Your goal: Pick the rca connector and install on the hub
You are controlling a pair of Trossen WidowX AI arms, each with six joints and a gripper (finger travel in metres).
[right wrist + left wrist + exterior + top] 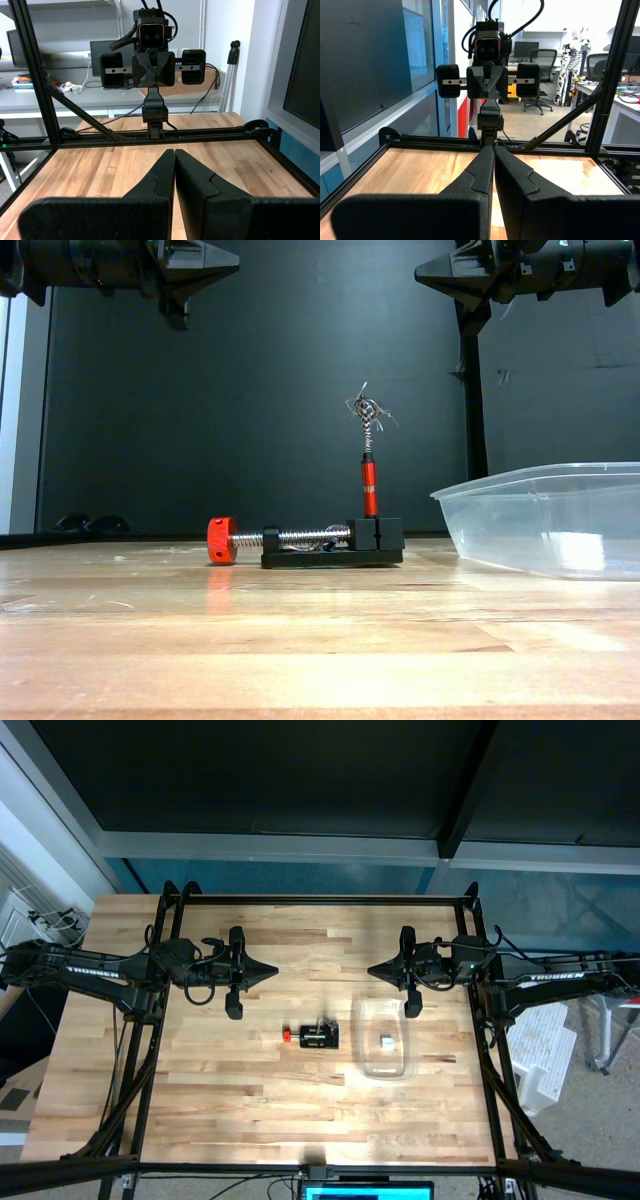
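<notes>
1 white cube [387, 1042] sits in clear tray [384, 1069]; left pincer [274, 971], right pincer [371, 971] hang aloft, both closed.

left end effector [274, 972] fingers together, high above surface [220, 1100] | right end effector [370, 971] same, opposite | open gap between them | obstacles below: hub [318, 1036] with upright red post [368, 485], clear tray [383, 1065] near its right

1. The left gripper [272, 972] hangs over the far left part of the wooden table [220, 1090], pointing inward, its fingers drawn to one tip.
2. The right gripper [372, 972] mirrors it from the right, the two tips well apart.
3. The hub [320, 1038] lies nearer the camera, between them, its red knob [286, 1034] pointing left.
4. Just to its right, a clear tray [374, 1062] holds a small white cube [387, 1042].
</notes>
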